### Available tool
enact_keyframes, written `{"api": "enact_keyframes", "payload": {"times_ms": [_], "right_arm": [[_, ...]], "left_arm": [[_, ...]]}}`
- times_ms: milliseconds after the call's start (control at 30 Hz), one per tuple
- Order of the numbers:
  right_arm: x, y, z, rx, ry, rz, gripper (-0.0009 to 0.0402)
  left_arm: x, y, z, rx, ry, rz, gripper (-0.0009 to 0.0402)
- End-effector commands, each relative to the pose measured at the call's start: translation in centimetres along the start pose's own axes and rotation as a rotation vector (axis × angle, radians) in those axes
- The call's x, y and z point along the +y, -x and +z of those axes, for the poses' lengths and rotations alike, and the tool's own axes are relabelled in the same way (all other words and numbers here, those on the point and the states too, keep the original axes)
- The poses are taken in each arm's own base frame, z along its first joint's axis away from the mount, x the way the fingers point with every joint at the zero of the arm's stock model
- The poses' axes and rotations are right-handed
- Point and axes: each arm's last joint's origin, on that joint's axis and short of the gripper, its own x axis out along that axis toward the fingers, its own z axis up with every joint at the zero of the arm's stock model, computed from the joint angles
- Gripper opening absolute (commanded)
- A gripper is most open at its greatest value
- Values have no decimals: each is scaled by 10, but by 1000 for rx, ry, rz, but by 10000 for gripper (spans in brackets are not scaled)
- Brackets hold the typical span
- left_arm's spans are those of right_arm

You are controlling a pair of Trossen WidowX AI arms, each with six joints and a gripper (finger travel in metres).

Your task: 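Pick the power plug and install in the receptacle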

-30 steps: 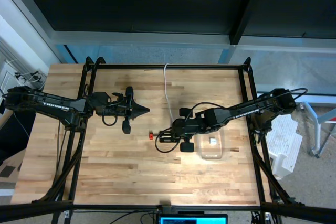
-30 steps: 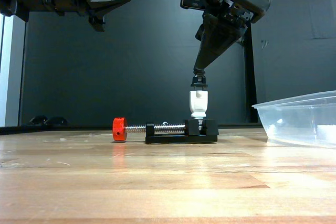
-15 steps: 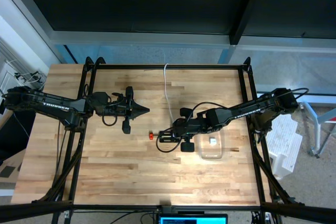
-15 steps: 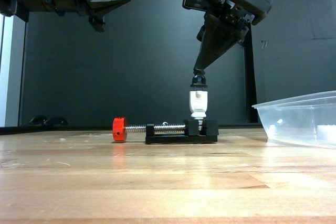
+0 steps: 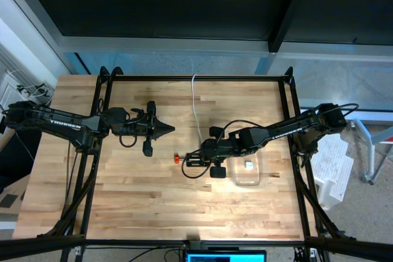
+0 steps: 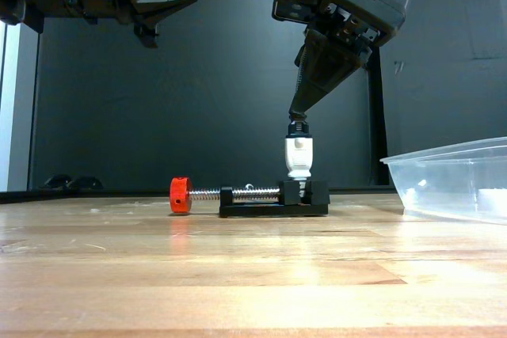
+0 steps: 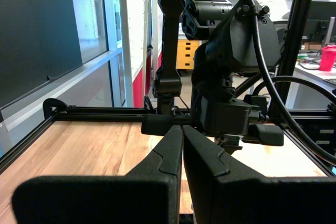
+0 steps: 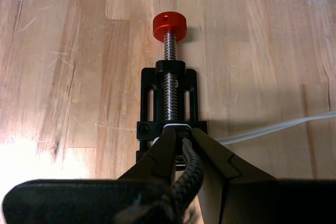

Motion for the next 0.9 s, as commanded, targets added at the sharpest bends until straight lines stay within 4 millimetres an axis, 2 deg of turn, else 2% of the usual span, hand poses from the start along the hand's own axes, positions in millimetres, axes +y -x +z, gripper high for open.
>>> {"api": "enact_keyframes", "payload": {"times_ms": [33,367,900], "right_arm": [[0,-2,-5,32,2,-4,0],[-1,8,1,-8,-5,6,4],[-2,22,15,-59,-14,17,111]], "left_arm": [[0,0,0,0,0,0,0],[0,0,0,0,0,0,0],[0,0,0,0,0,0,0]]}}
